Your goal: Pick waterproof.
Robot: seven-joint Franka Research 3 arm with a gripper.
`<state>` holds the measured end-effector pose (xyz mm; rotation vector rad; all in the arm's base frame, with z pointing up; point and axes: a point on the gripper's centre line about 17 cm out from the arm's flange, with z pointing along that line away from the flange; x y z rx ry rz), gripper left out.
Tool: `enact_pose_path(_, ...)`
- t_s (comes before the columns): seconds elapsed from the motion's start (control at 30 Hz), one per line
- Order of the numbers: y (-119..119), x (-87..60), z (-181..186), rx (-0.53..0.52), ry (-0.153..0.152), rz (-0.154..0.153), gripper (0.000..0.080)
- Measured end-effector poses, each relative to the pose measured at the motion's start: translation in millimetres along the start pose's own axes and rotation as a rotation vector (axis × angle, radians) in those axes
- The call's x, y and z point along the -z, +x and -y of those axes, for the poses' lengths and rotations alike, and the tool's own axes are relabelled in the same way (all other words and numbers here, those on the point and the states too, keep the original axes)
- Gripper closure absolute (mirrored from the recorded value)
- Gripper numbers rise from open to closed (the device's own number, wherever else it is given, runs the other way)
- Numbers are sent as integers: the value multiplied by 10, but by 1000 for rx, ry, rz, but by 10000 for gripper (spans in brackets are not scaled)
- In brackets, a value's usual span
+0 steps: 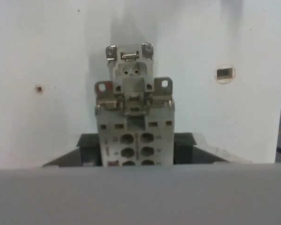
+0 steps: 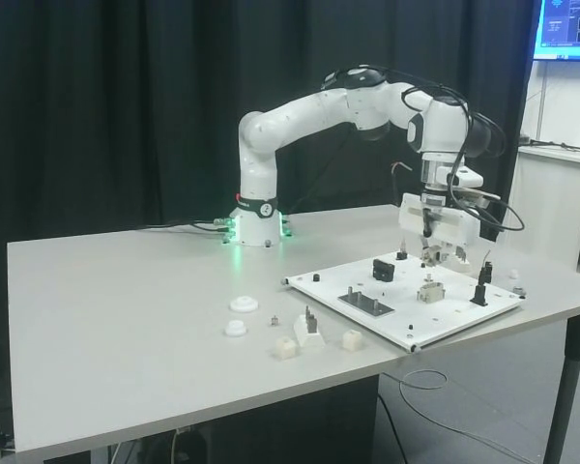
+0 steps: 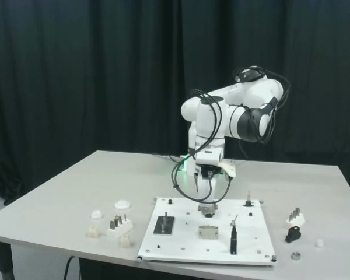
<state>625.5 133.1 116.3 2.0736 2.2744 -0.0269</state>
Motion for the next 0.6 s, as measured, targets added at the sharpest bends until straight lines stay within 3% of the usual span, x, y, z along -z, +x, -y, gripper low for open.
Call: enact_pose_path(0.6,5,6,-4,-11,0,0,491)
